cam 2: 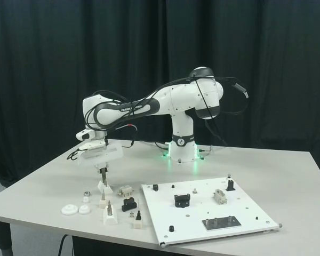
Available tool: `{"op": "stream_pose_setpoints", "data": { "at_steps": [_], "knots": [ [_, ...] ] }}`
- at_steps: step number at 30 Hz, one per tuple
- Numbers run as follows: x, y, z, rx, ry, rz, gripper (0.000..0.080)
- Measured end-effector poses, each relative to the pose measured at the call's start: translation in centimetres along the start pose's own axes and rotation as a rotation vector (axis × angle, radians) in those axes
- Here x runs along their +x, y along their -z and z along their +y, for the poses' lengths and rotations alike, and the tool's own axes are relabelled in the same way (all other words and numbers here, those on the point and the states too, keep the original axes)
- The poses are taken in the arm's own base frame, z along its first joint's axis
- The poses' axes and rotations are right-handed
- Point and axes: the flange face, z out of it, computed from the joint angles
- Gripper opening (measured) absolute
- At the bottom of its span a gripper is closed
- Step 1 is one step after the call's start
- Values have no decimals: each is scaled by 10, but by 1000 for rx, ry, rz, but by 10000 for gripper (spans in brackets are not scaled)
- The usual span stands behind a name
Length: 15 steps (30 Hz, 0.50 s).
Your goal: Place square peg 4.
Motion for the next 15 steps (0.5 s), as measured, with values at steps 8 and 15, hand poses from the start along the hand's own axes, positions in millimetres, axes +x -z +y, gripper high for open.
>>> {"op": "stream_pose_setpoints", "data": {
  "at_steps": [8, 15],
  "knots": [
    [-1, -1, 0, 7, -2, -1, 154],
    [-1, -1, 1, 8, -4, -1, 154]
  ]
}}
